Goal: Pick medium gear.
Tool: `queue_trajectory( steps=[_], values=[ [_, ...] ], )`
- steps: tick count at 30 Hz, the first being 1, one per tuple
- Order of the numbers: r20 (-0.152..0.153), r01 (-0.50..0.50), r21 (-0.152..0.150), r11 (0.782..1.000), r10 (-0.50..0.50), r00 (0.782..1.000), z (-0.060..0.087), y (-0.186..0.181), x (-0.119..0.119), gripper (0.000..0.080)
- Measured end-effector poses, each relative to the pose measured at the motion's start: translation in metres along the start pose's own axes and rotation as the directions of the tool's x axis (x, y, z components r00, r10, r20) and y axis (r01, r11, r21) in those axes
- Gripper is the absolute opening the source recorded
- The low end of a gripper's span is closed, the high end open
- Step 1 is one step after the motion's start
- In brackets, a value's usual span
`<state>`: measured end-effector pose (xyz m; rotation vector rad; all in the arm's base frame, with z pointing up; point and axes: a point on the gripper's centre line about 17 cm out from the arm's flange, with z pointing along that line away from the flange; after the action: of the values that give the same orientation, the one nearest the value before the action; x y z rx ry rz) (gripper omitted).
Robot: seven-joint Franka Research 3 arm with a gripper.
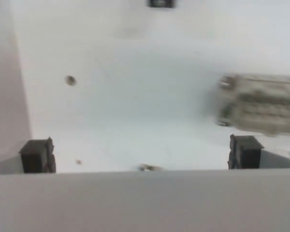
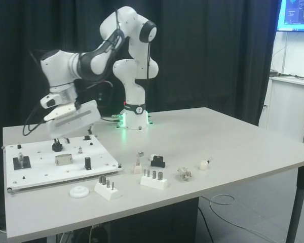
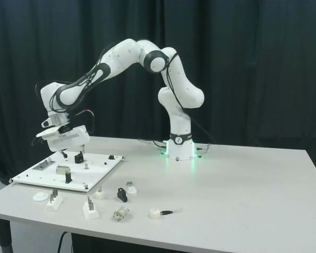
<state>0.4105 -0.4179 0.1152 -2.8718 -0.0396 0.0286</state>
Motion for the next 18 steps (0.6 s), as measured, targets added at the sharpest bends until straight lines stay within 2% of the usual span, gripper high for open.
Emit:
queue_trajectory(
  steps=[8,18],
  values=[
    [0.017,-0.013,-0.010,1.000,0.013,1.000,0.014,-0.042,0.008,0.0800],
    [0.032,-0.026,-0.011,1.000,0.027,0.999,0.037,-0.099,0.013,0.0800]
  ],
)
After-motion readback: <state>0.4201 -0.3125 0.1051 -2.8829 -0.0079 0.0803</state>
